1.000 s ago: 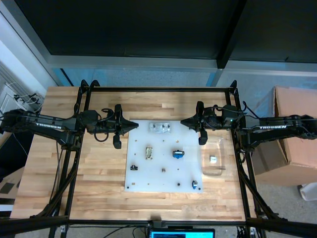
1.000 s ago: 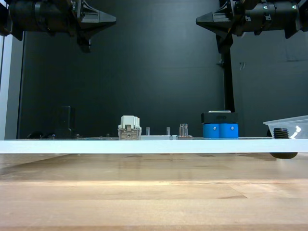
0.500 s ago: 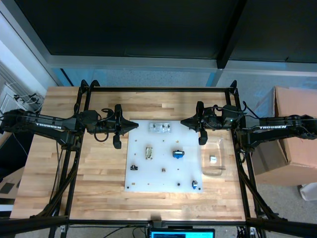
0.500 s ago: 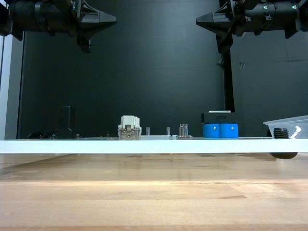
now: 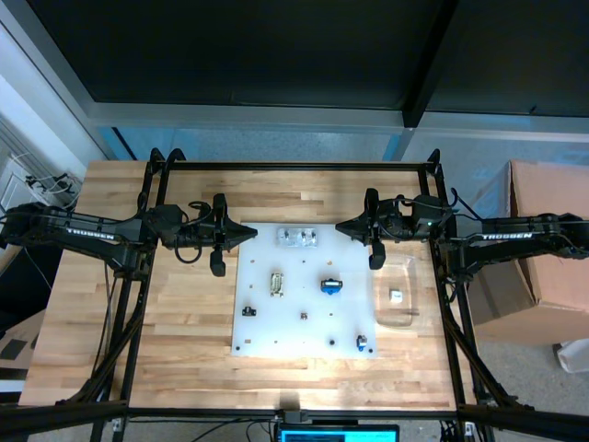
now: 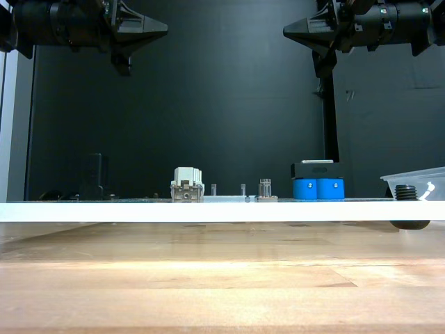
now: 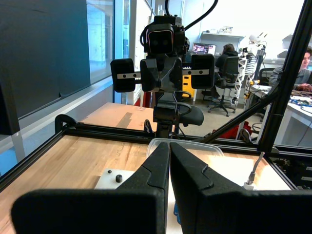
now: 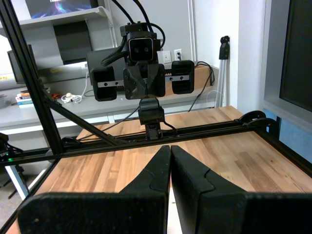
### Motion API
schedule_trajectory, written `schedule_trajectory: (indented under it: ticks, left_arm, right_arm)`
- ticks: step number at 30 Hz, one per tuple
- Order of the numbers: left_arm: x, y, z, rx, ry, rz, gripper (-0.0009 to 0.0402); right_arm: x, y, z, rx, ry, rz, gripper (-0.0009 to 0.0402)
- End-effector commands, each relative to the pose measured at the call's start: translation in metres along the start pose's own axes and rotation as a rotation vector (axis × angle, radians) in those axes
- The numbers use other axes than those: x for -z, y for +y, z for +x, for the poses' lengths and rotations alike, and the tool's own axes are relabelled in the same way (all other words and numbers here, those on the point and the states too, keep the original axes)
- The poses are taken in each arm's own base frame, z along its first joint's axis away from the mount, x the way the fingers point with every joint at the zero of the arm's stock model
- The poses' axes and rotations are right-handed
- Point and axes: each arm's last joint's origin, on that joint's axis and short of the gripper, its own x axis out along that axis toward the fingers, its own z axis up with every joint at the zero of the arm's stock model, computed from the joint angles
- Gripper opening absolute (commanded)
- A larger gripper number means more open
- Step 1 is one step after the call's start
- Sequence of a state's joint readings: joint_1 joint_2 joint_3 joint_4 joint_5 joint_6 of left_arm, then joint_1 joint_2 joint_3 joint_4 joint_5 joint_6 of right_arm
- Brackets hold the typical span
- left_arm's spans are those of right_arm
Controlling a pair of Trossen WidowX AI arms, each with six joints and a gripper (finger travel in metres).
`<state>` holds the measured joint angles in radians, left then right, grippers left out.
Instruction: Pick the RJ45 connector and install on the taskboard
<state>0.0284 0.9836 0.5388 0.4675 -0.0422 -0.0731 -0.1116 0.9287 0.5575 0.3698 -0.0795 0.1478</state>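
High view: left gripper (image 5: 248, 236) hangs high at 10 o'clock off the white task board (image 5: 276, 324), right gripper (image 5: 342, 227) at 2 o'clock, tips aimed inward at each other. Left wrist view: fingers (image 7: 158, 170) pressed flat together, nothing between them. Right wrist view: same, fingers (image 8: 161, 170) closed on air. Neither holds the part.

Clear tray (image 5: 410, 276) sits at 3 o'clock of the board. The white block (image 5: 395, 296) in it looks bare, with no cable seen running off it. Blue jack (image 5: 362, 343) at the board's 5 o'clock corner has a greyish piece on top. Left wrist view shows a pale plug with a grey cable (image 7: 258, 163) slanting up off the board on that side, so the RJ45 connector (image 7: 249, 181) reads as standing in the jack. Fully in or part-way in, cannot tell.

Judgement: the arms mirror each other, high and apart from the board, a parked-looking pose that keeps the tips off the cable. Install looks done or close to it, but seating is unverified.
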Motion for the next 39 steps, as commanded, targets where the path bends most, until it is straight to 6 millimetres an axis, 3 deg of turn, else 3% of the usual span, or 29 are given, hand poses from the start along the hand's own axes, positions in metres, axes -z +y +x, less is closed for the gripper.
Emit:
schedule_trajectory:
  ticks: [1,39]
  left_arm:
    - [0.0,0.0,0.0,0.0,0.0,0.0,0.0]
    - [0.0,0.0001,0.0,0.0,0.0,0.0,0.0]
  right_arm:
    - [0.0013,-0.0002,0.0001,0.003,0.014,0.001,0.0]
    - [0.0021,-0.0003,0.0001,0.004,0.022,0.002,0.0]
